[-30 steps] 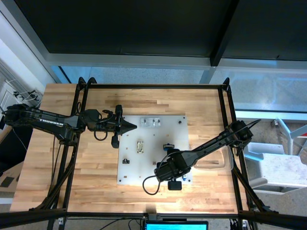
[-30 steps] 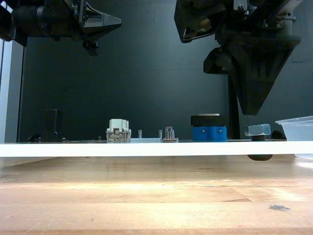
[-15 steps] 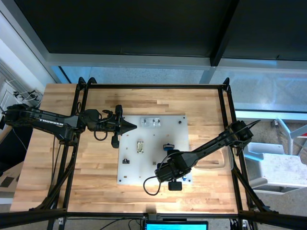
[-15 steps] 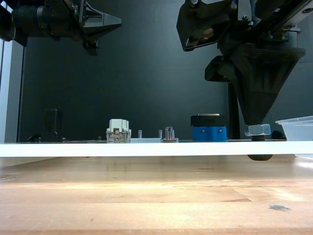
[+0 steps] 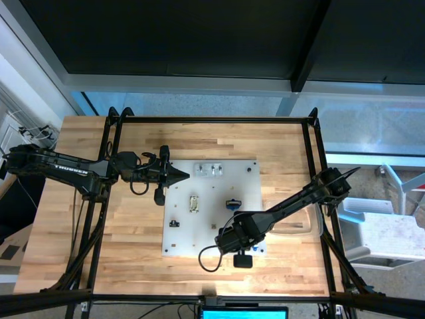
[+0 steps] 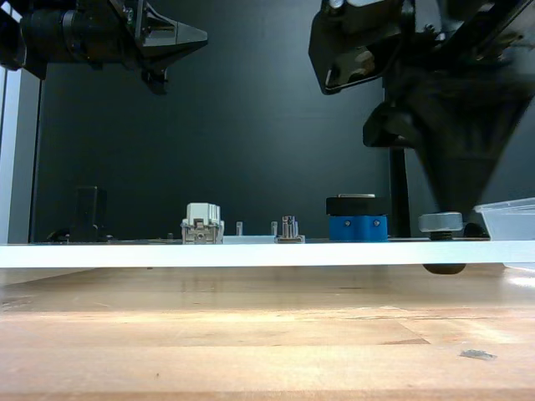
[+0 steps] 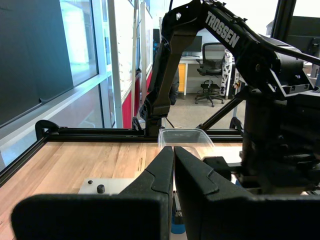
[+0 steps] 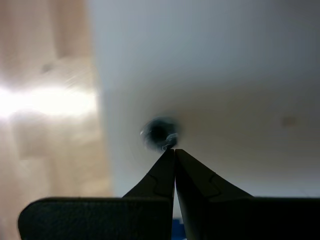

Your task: Pick the M12 fastener and fasten on the M12 threads

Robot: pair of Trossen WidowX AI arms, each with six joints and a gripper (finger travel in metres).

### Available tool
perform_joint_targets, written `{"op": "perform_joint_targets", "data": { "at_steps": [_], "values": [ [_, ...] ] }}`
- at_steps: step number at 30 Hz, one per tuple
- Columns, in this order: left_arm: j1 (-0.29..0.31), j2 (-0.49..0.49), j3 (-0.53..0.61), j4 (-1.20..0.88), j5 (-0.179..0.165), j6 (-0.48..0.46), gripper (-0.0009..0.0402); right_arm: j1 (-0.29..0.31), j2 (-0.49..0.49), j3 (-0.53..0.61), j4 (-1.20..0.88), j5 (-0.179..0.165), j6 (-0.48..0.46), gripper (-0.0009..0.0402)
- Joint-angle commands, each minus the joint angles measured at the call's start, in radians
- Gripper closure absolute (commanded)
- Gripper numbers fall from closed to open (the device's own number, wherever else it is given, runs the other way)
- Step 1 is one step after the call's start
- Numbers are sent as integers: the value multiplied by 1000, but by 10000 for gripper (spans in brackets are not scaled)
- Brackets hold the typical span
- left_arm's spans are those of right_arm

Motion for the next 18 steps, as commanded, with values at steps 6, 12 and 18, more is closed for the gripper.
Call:
{"op": "perform_joint_targets", "data": {
  "at_steps": [6, 12, 18],
  "values": [
    [0, 0, 0, 0, 0, 0, 393, 5, -5, 2, -10, -97, -27, 393],
    [0, 0, 0, 0, 0, 0, 393, 5, -8, 19, -32, -50, -23, 393],
    [0, 0, 0, 0, 0, 0, 393, 5, -24, 37, -60, 59, -22, 393]
  ]
}}
